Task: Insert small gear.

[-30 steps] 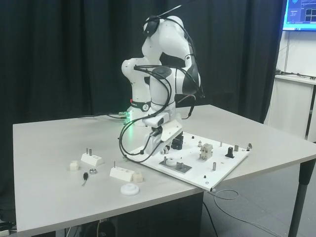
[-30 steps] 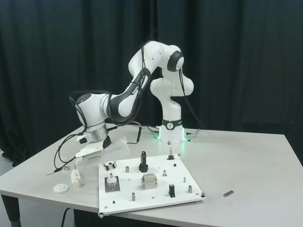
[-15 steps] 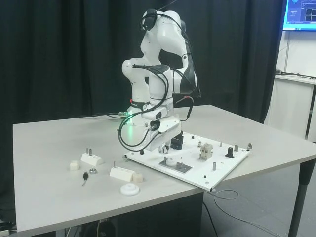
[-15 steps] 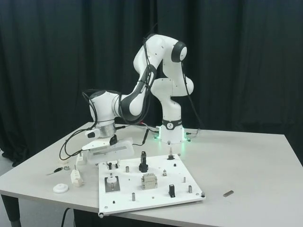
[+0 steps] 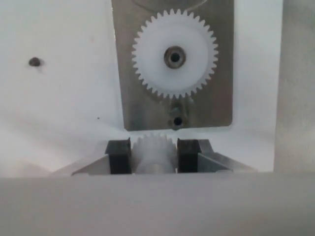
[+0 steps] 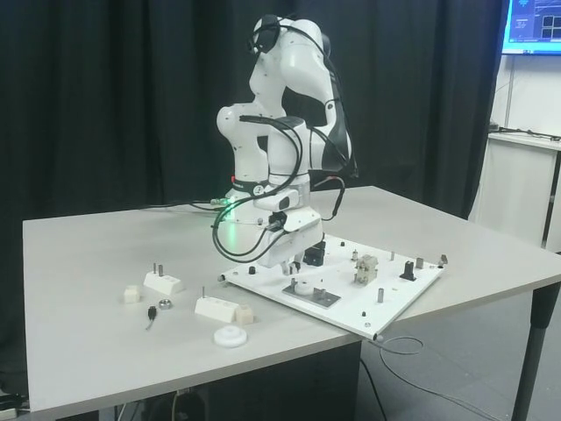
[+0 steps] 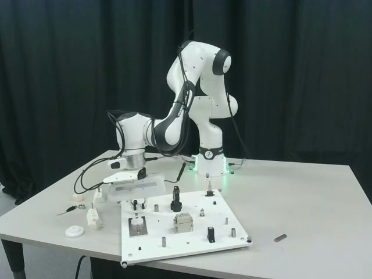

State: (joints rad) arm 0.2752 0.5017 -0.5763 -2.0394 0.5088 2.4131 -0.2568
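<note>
The grey table (image 6: 105, 263) stood before a black curtain, with the white arm (image 7: 174, 119) bolted near its back edge and bent low over the white board (image 7: 186, 229). Since a second earlier the arm had drawn its wrist in from beyond the board's edge, so the gripper (image 5: 153, 156) now hung over the grey plate (image 5: 221, 73) on the near corner of the board; the elbow stood higher and more upright than before. Half a second ago it was already nearly there, and had only shifted a little further over the plate.

On the plate sat a large white gear (image 5: 174, 54), seated on its pin, just as earlier. Beside it, a bare peg (image 5: 176, 120) stuck up from the plate, close to the large gear's teeth.

The gripper's two black fingers (image 5: 119, 156) pinched the small gear (image 5: 153, 152) between them, one at each side. The small gear hung above the plate's edge, near the peg but apart from it.

Off the board, the loose white blocks (image 6: 223, 309) and a white disc (image 6: 230, 336) lay on the table where they had been.
</note>
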